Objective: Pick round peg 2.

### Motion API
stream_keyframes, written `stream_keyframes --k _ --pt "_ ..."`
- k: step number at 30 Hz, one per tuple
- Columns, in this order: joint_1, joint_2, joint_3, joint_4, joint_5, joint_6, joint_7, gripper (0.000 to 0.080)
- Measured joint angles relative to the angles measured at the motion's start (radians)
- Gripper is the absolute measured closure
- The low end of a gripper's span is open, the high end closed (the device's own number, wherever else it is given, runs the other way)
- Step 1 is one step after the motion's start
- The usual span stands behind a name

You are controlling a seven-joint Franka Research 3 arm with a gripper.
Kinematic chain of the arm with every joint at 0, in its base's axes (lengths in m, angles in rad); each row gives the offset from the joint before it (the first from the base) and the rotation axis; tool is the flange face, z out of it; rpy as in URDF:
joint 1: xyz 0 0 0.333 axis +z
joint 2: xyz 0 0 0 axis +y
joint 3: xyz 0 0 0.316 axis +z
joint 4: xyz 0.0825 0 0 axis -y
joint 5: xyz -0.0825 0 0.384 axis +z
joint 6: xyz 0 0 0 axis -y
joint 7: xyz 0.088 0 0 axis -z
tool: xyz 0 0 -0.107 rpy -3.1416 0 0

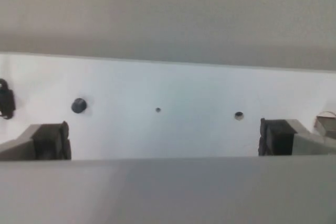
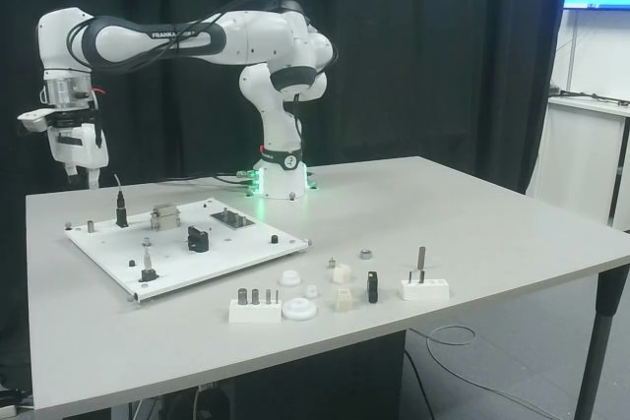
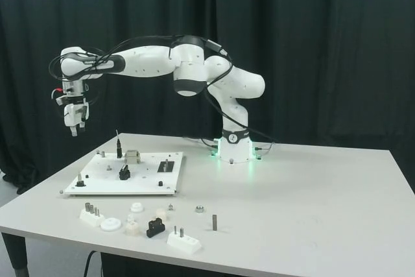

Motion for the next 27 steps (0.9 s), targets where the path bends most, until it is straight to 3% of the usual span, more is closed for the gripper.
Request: stream_keyframes --k 13,27 --pt "0.034 0.0 0.002 0.046 0.007 -0.068 0.091 0.0003" --pt "0.149 0.0 0.003 0.065 0.017 -0.12 0.267 0.0003"
